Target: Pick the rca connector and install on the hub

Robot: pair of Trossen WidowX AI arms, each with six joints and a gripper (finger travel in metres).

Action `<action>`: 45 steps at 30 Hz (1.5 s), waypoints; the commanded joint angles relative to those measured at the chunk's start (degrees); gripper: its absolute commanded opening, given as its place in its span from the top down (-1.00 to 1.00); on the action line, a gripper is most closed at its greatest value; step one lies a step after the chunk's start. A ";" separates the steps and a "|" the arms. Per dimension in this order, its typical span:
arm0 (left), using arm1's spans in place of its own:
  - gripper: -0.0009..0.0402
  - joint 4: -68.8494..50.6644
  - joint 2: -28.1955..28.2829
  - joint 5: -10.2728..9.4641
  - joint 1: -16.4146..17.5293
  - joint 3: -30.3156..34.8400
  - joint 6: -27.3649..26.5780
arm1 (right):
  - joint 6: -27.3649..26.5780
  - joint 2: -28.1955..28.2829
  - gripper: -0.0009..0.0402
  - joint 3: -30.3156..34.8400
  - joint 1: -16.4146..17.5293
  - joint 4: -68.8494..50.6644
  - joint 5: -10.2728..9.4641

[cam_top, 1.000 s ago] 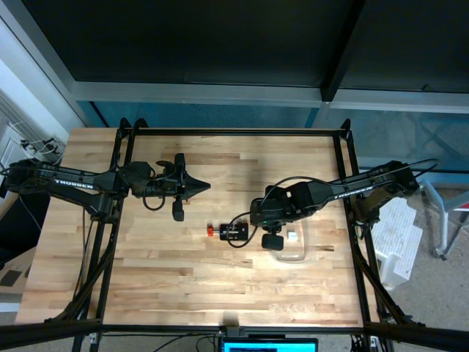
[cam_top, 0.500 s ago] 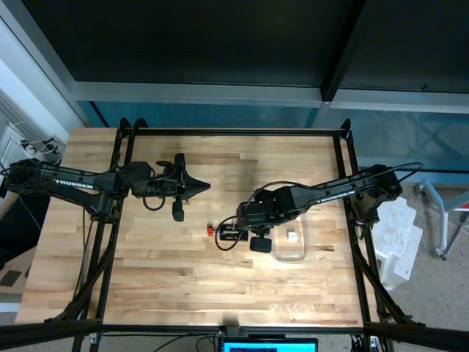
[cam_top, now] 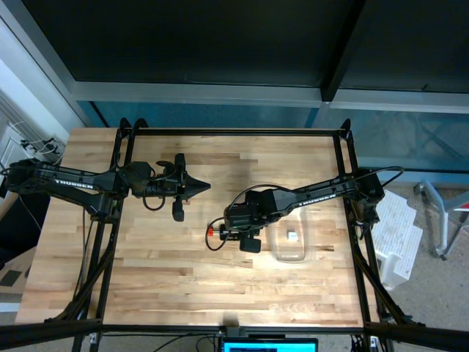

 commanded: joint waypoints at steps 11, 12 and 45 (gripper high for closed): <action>0.96 0.02 0.02 0.02 0.00 0.00 0.00 | -0.24 2.49 0.96 -0.24 0.00 0.28 -0.02; 0.96 0.02 0.02 0.02 0.02 0.00 0.00 | -0.22 2.49 0.96 -0.26 0.00 0.31 -0.04; 0.96 0.02 0.02 0.02 0.00 0.00 0.02 | -0.22 2.47 0.96 -0.59 -0.09 2.29 -0.92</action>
